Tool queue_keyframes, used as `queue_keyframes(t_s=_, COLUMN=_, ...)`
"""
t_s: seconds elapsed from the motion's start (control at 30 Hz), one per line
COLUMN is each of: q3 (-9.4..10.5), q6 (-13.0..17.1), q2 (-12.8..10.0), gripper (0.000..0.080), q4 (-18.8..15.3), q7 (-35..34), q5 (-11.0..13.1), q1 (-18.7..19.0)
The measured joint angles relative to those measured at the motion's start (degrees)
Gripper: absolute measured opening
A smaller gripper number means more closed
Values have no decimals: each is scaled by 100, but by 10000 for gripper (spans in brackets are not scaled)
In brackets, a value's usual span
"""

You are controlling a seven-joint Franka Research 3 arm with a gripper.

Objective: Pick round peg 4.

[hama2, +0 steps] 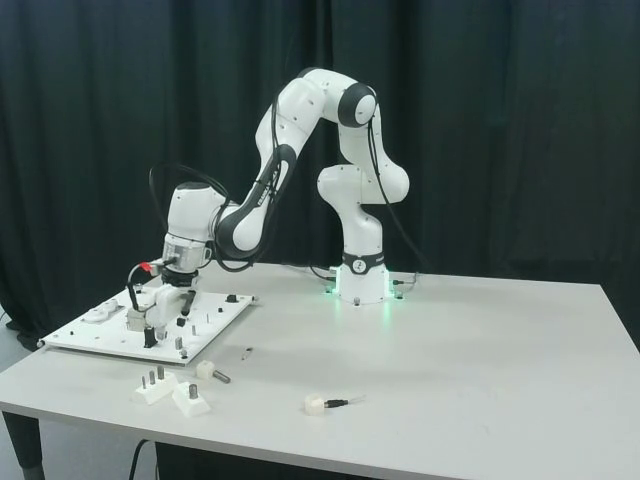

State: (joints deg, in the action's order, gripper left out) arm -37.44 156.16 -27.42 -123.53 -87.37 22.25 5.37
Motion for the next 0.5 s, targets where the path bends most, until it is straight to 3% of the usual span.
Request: queue_keyframes(t_s=0.5, q3=-11, q6=0, q2=16, gripper=800, q4=23, q7=-116, q5=0, q1=1)
